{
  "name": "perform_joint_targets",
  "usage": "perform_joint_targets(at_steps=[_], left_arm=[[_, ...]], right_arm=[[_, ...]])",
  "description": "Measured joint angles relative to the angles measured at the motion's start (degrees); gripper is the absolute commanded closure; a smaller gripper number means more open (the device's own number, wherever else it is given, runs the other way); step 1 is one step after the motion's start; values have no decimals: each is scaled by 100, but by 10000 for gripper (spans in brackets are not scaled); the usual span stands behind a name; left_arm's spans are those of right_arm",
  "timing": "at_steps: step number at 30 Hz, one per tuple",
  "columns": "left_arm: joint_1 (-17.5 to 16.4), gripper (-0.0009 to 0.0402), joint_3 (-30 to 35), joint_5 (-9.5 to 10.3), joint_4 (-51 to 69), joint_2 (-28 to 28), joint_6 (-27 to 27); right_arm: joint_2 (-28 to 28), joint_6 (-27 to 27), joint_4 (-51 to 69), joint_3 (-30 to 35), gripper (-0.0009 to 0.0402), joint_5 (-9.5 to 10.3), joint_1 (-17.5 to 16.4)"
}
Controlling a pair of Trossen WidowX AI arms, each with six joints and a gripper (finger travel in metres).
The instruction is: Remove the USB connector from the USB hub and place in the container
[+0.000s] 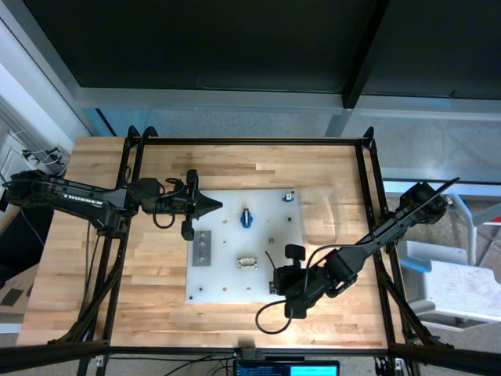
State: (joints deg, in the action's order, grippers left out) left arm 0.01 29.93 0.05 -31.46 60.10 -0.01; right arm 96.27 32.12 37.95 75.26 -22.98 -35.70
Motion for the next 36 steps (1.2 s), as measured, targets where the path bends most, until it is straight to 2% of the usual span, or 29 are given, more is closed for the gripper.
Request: perform_joint_targets(at_steps=[10, 18, 26, 36], left_arm=[[0, 392, 2, -2, 0, 0, 2], [0, 392, 2, -2, 0, 0, 0], [0, 392, 0, -2, 0, 0, 0], [0, 392, 0, -2, 0, 0, 2]], right_arm=[[-273, 55, -107, -168, 393, 9, -28], [-791, 7, 304, -170, 393, 11, 48], [-1502, -131, 984, -284, 393, 7, 319], [-2774, -157, 1246, -1224, 393, 28, 846]])
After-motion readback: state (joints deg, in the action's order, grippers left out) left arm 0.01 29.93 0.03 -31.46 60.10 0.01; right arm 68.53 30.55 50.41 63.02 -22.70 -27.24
